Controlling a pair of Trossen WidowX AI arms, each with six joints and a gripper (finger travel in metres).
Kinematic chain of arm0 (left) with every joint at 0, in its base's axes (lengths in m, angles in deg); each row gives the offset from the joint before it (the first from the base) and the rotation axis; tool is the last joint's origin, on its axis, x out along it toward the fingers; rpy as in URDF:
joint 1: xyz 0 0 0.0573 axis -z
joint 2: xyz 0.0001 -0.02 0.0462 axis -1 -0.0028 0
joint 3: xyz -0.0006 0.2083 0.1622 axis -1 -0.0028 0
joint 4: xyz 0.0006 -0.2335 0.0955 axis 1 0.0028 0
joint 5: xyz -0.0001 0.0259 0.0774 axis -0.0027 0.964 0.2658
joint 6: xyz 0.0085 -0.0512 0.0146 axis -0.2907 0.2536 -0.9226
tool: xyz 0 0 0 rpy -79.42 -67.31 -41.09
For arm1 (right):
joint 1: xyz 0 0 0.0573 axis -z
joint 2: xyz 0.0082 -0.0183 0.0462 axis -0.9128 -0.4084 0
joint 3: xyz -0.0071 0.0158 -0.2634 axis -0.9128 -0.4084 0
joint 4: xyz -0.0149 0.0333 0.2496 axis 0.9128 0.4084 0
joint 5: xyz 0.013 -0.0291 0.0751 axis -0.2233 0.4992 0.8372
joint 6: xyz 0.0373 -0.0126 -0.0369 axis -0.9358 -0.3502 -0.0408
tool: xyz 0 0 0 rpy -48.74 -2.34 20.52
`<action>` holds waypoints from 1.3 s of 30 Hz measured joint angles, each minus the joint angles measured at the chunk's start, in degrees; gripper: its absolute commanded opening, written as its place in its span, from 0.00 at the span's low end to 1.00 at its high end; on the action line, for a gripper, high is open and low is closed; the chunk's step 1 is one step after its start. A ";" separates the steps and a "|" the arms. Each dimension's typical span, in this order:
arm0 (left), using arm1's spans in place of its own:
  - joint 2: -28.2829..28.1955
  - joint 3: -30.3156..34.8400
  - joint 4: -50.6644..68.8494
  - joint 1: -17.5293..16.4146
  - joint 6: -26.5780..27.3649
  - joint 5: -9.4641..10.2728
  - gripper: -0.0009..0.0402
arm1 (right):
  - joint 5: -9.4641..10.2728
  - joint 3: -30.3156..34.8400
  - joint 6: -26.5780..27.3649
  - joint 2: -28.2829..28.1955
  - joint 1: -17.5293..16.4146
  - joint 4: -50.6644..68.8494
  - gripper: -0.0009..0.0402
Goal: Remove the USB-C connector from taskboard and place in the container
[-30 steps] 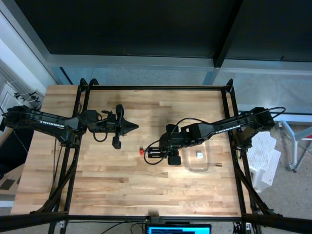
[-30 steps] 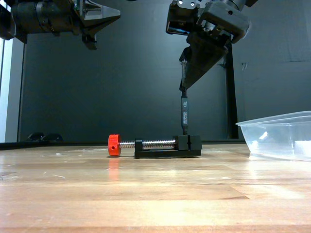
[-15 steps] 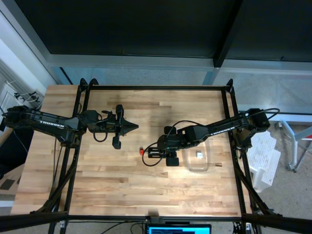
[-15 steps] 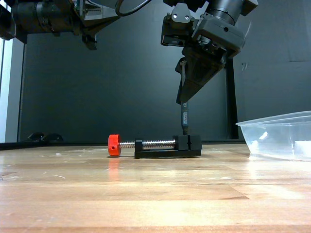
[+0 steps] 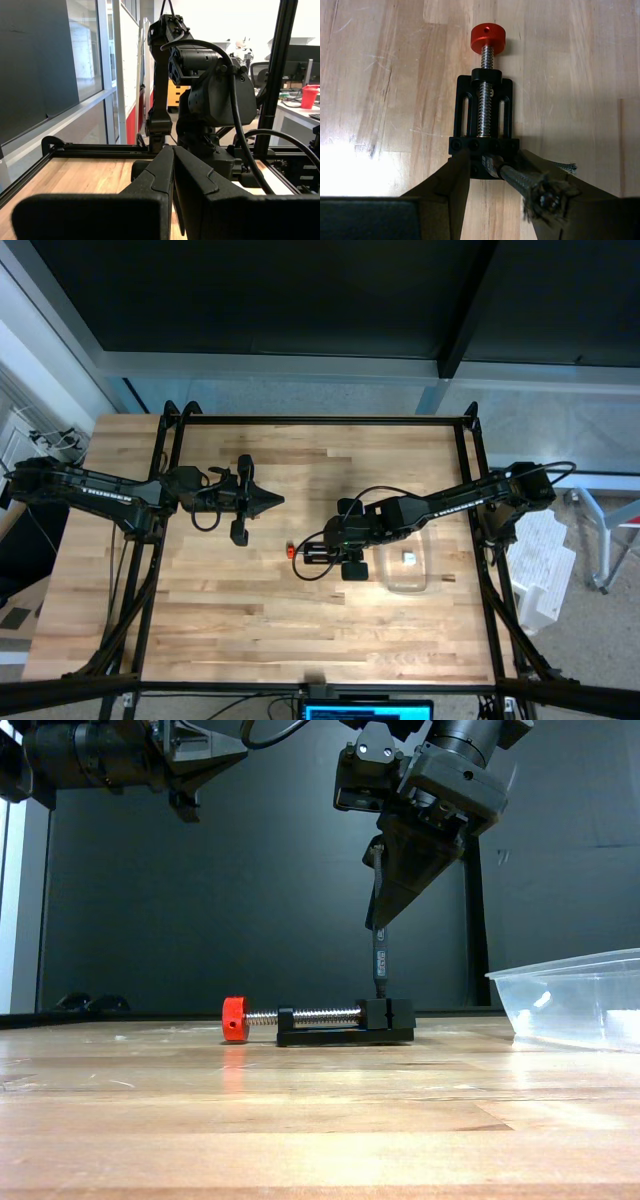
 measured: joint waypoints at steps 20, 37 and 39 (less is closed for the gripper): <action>0.00 0.00 -0.02 0.00 0.00 -0.02 0.02 | 0.00 0.00 -0.17 0.07 0.00 0.04 0.10; 0.00 0.00 0.00 0.00 -0.02 0.00 0.02 | 0.22 -0.09 -0.17 0.39 0.35 -0.07 0.03; 0.00 0.00 -0.02 0.00 -0.02 -0.02 0.02 | 0.24 -0.11 -0.13 0.66 0.42 0.07 0.03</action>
